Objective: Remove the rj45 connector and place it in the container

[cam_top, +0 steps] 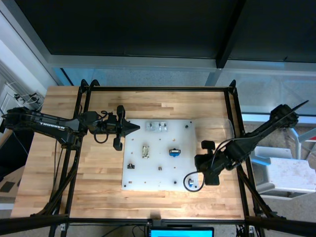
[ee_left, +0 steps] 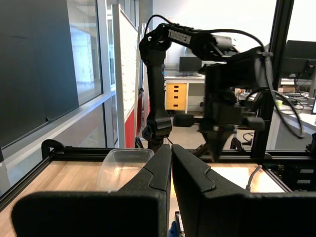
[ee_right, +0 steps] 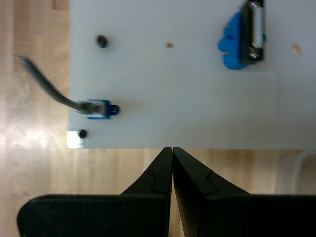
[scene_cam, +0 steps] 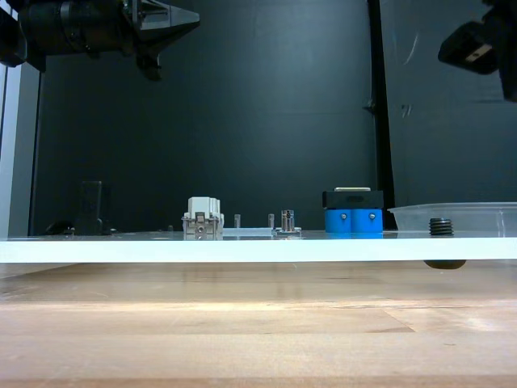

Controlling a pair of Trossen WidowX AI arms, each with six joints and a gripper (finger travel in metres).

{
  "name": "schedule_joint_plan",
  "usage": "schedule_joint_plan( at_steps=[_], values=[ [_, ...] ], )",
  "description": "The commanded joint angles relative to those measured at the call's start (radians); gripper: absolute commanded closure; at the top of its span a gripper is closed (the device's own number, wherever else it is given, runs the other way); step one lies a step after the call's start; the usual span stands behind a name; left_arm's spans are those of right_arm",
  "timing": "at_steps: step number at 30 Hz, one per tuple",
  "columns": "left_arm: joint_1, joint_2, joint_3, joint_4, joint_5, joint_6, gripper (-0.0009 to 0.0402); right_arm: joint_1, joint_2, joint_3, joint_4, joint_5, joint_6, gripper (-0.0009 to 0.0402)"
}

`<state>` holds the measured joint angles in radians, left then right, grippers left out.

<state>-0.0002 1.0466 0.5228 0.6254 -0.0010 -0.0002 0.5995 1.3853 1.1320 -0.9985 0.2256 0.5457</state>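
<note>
The rj45 connector is a tiny pale plug on a grey cable, seated in a small blue socket near the white board's front right corner. In the high view the rj45 connector sits at the end of a cable loop. The clear container stands at the board's right edge, beyond the right arm. My right gripper hangs shut and empty above the board's right edge, short of the plug. My left gripper is shut and empty, held high by the board's far left corner.
A blue-and-black connector stands mid-board, a grey block left of it and a metal part at the back. A black frame rail runs along the table's right side, close behind the container.
</note>
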Motion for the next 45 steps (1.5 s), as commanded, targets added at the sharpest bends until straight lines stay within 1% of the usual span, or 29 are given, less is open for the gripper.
schedule_joint_plan(
  at_steps=[1,3,6,8,10,16,19,23,29,32,33,34,37,42,45],
  values=[
    [0.000,0.000,0.000,0.000,0.000,0.000,0.0393,0.022,0.039,0.043,-0.005,-0.009,0.009,0.0393],
    [0.000,0.000,0.000,0.000,0.000,0.000,0.0393,0.032,0.061,0.068,-0.012,-0.009,0.025,0.0393],
    [0.000,0.000,0.000,0.000,0.000,0.000,0.0393,0.045,0.084,0.092,-0.018,-0.025,0.043,0.0393],
    [0.000,0.000,0.000,0.000,0.000,0.000,0.0393,0.056,0.099,0.103,-0.025,-0.045,0.062,0.0393],
    [0.000,0.000,0.000,0.000,0.000,0.000,0.0393,0.071,0.117,0.121,-0.043,-0.054,0.087,0.0393],
    [0.000,0.000,0.000,0.000,0.000,0.000,0.0393,0.106,0.175,0.166,-0.046,-0.055,0.103,0.0393],
    [0.000,0.000,0.000,0.000,0.000,0.000,0.0393,0.112,0.193,0.178,-0.031,-0.059,0.106,0.0380],
    [0.000,0.000,0.000,0.000,0.000,0.000,0.0393,0.114,0.220,0.200,-0.032,-0.031,0.111,0.0337],
    [0.000,0.000,0.000,0.000,0.000,0.000,0.0393,0.116,0.244,0.198,-0.031,-0.026,0.125,0.0261],
    [0.000,0.000,0.000,0.000,0.000,0.000,0.0393,0.117,0.248,0.198,-0.030,-0.022,0.127,0.0237],
    [0.000,0.000,0.000,0.000,0.000,0.000,0.0393,0.117,0.248,0.198,-0.029,-0.010,0.127,0.0232],
    [0.000,0.001,0.000,0.000,0.000,0.000,0.0393,0.116,0.248,0.198,-0.029,-0.007,0.127,0.0228],
    [0.000,0.000,0.000,0.000,0.000,0.000,0.0393,0.117,0.248,0.190,-0.023,-0.007,0.127,0.0223],
    [0.000,0.000,0.000,0.000,0.000,0.000,0.0393,0.116,0.248,0.144,0.047,-0.005,0.126,0.0218],
    [0.000,0.000,0.000,0.000,0.000,0.000,0.0393,0.116,0.248,0.122,0.078,0.020,0.127,0.0212]
  ],
)
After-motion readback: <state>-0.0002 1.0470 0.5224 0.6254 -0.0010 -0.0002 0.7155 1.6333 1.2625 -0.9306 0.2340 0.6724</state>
